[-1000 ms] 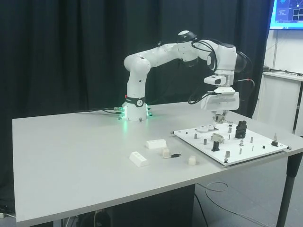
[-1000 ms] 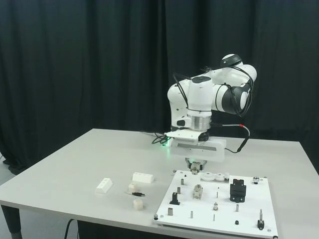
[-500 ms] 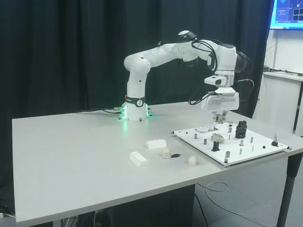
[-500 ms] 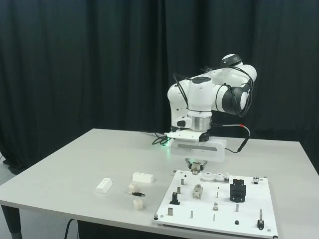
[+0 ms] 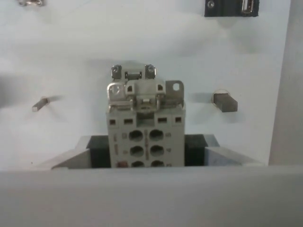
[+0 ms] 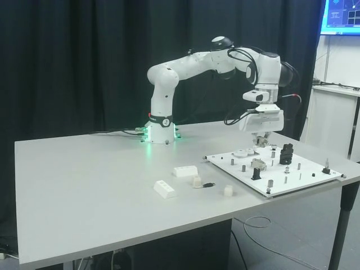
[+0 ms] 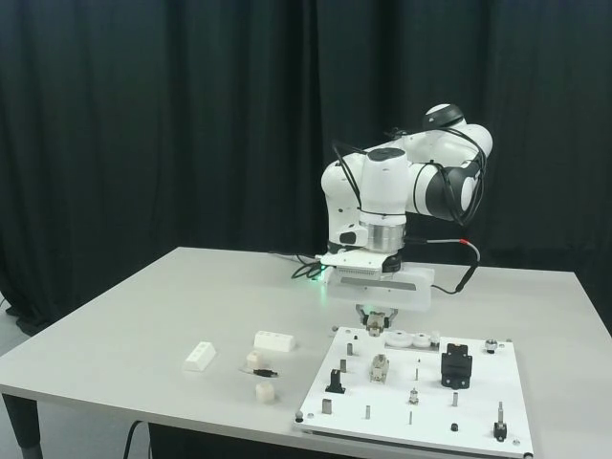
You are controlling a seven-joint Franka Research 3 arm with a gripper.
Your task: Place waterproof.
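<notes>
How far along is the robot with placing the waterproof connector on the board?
Pickup looks done: the gripper holds the waterproof connector in the wrist view. In hand: it hangs over the white board, above a metal-clipped socket. Left: lowering it, seating it and letting go. The white blocks lie on the grey table.

room views: opposite oblique sides, far | wrist: close, downward

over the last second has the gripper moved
Yes, slightly: the gripper has risen a little from the white board, holding the connector.
</notes>
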